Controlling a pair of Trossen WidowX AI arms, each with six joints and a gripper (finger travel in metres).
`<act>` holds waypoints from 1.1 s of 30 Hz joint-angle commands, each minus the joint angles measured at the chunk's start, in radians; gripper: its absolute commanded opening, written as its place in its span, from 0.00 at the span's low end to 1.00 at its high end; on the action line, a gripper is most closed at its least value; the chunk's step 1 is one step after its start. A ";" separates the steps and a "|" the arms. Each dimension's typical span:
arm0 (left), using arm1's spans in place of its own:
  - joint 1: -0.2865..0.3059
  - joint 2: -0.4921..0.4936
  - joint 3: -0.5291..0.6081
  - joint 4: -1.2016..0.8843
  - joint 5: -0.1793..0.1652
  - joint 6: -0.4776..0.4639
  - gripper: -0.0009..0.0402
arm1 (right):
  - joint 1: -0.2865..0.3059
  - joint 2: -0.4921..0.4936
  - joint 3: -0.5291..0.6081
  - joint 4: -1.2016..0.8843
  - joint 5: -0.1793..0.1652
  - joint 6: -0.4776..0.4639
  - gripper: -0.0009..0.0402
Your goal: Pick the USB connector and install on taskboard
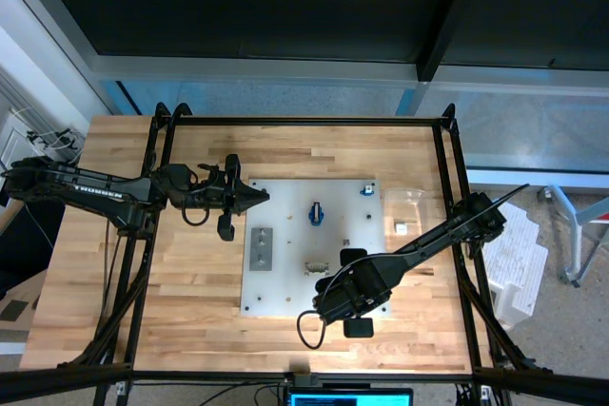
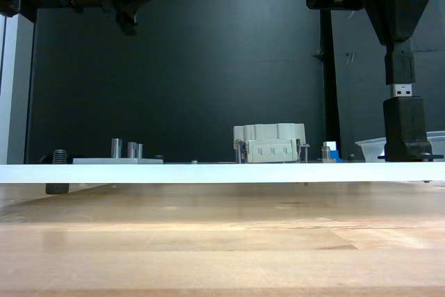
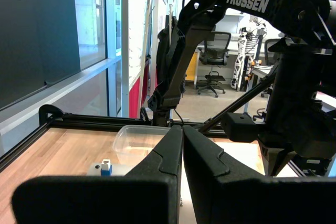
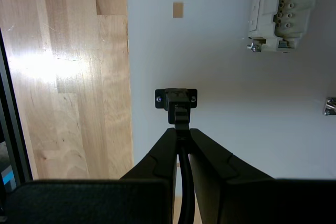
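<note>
USB connector (image 2: pixel 401 78) hangs clamped in my right gripper (image 4: pixel 180 135), metal tip just above the black socket (image 2: pixel 407 130) on the taskboard (image 1: pixel 285 282). Any tilt or offset and pushing down could jam it or twist it loose. Left gripper (image 1: pixel 249 196) hangs closed, empty, over the board's left edge

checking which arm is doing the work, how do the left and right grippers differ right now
The left gripper is shut on nothing; the right gripper is shut on the USB connector. The left gripper points sideways at the left edge of the taskboard; the right gripper points down over a black socket. Both hang above the taskboard.
</note>
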 commanded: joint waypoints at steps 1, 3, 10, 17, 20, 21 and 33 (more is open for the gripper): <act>0.000 0.000 0.000 0.000 0.000 0.000 0.02 | 0.000 0.000 -0.010 0.010 0.000 -0.005 0.02; 0.000 0.000 0.000 0.000 0.000 0.000 0.02 | 0.001 0.000 -0.016 0.016 0.010 -0.005 0.02; 0.000 0.000 0.000 0.000 0.000 0.000 0.02 | 0.002 0.000 -0.079 0.057 0.011 -0.010 0.02; 0.000 0.000 0.000 0.000 0.000 0.000 0.02 | 0.003 0.000 -0.081 0.057 0.014 -0.017 0.02; 0.000 0.000 0.000 0.000 0.000 0.000 0.02 | 0.003 0.000 -0.081 0.058 0.014 -0.017 0.02; 0.000 0.000 0.000 0.000 0.000 0.000 0.02 | 0.003 0.000 -0.081 0.059 0.014 -0.018 0.02; 0.000 0.000 0.000 0.000 0.000 0.000 0.02 | 0.003 -0.006 -0.076 0.064 0.013 -0.034 0.02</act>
